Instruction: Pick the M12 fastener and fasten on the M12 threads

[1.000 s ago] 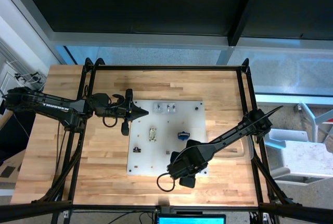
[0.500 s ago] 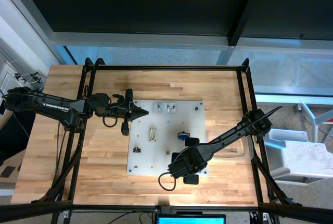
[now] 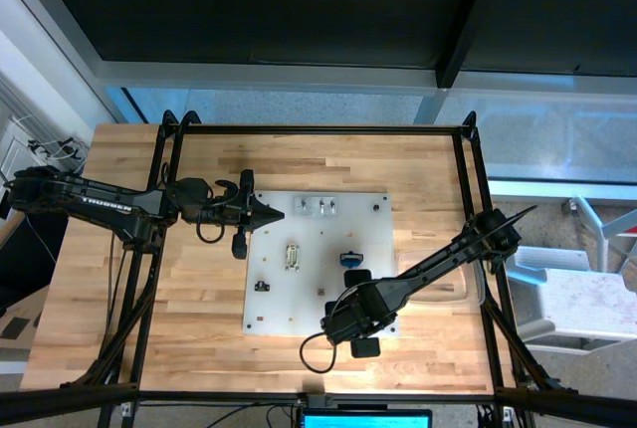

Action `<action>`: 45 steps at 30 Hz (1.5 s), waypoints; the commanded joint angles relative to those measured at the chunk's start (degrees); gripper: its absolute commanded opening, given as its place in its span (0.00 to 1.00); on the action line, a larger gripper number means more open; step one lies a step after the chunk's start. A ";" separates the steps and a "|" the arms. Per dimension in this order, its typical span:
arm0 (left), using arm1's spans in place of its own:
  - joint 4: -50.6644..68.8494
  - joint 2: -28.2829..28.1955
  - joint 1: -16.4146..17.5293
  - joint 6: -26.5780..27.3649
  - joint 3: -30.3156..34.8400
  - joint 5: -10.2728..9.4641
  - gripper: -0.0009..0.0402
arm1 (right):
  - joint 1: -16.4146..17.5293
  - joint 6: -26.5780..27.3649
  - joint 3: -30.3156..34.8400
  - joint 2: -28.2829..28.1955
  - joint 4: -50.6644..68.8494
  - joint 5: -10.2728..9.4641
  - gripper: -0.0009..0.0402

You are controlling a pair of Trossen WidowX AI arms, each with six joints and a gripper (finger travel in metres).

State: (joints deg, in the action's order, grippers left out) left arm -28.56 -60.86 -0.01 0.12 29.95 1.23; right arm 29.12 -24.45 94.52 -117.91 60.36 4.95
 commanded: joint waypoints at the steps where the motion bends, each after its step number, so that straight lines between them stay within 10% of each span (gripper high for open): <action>1: -0.02 0.00 0.00 -0.02 0.00 0.02 0.02 | 0.07 -0.09 -0.57 -0.04 -0.42 0.04 0.02; 19: -0.02 0.00 0.00 -0.02 0.00 0.00 0.02 | 0.15 -0.17 -2.27 0.11 -2.14 0.92 0.02; 21: -0.02 0.00 0.02 -0.02 0.00 0.02 0.02 | 0.15 -0.22 -2.21 0.20 -2.14 -1.95 0.02; 24: -0.02 0.00 0.00 -0.02 0.00 0.02 0.02 | 0.04 3.48 -2.14 1.01 -2.21 -14.01 0.02; 26: -0.02 0.00 0.02 -0.02 0.00 0.02 0.02 | -0.04 5.64 -2.14 1.60 -1.81 -16.76 0.02; 31: -0.02 0.00 0.02 -0.02 0.00 0.02 0.02 | -0.24 7.78 -2.16 2.80 -0.11 -15.91 0.02; 39: -0.02 0.00 0.00 -0.02 0.00 0.00 0.02 | -0.42 1.77 -2.27 3.43 0.52 -1.36 0.02; 45: -0.02 0.00 0.00 -0.02 0.00 0.02 0.02 | -0.37 -2.38 -5.09 3.02 -3.52 -1.29 0.02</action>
State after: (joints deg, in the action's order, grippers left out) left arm -28.58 -60.86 -0.01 0.12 29.93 1.23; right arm 28.67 -25.78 90.04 -114.78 57.89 3.68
